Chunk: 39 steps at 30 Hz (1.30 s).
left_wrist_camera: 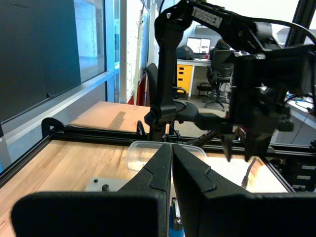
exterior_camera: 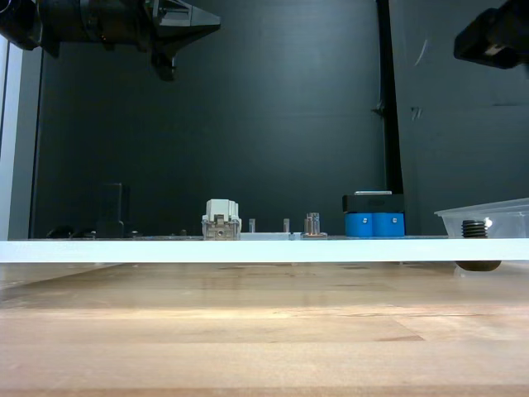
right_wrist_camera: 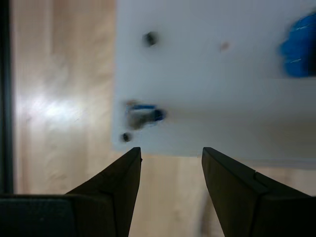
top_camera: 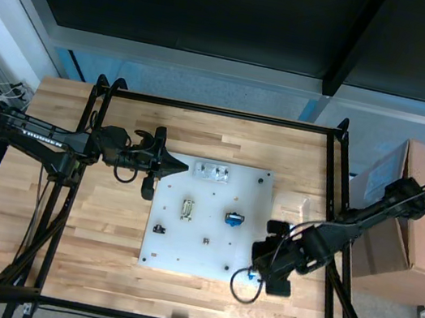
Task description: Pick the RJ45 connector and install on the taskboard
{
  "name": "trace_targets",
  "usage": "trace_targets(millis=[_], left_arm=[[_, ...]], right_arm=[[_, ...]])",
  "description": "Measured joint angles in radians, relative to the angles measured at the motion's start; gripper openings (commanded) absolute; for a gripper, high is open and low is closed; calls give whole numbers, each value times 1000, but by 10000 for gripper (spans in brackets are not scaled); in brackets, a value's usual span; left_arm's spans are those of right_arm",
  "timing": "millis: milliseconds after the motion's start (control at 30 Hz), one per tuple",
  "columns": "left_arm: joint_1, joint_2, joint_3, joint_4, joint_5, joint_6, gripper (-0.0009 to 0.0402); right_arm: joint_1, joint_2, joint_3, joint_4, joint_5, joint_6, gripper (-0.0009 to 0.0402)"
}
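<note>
RJ45 connector [right_wrist_camera: 143,116], a small part with a blue end, lies free on the white taskboard [top_camera: 181,244], close to its near right corner and just beside the edge. Whether it sits in a seat I cannot tell. Right claw [right_wrist_camera: 171,149] hangs above this corner, its 2 fingers spread wide and empty, and the connector shows beyond the gap. Left claw [left_wrist_camera: 172,146] hovers high over the far left corner of the taskboard, its 2 fingers pressed together on nothing. A blue block [top_camera: 234,219] stands near the middle of the taskboard, which rests on the wooden table [top_camera: 102,222].
</note>
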Motion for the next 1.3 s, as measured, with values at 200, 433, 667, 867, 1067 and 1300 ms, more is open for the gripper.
trace_targets(millis=[200,433,667,867,1067,1300], left_arm=[[0,0,0,0,0,0,1],[0,0,0,0,0,0,1],[0,0,0,0,0,0,1],[0,0,0,0,0,0,1],[0,0,0,0,0,0,1],[0,0,0,0,0,0,1]], right_arm=[[-125,-131,-76,103,76,-98,115],[-330,-329,-231,443,92,-267,34],[-515,-496,-431,888,3,-439,5],[-647,-551,-580,1255,-160,-468,-1],[-667,-554,-653,1417,-176,-450,0],[-665,-550,-671,1446,-180,-442,0]])
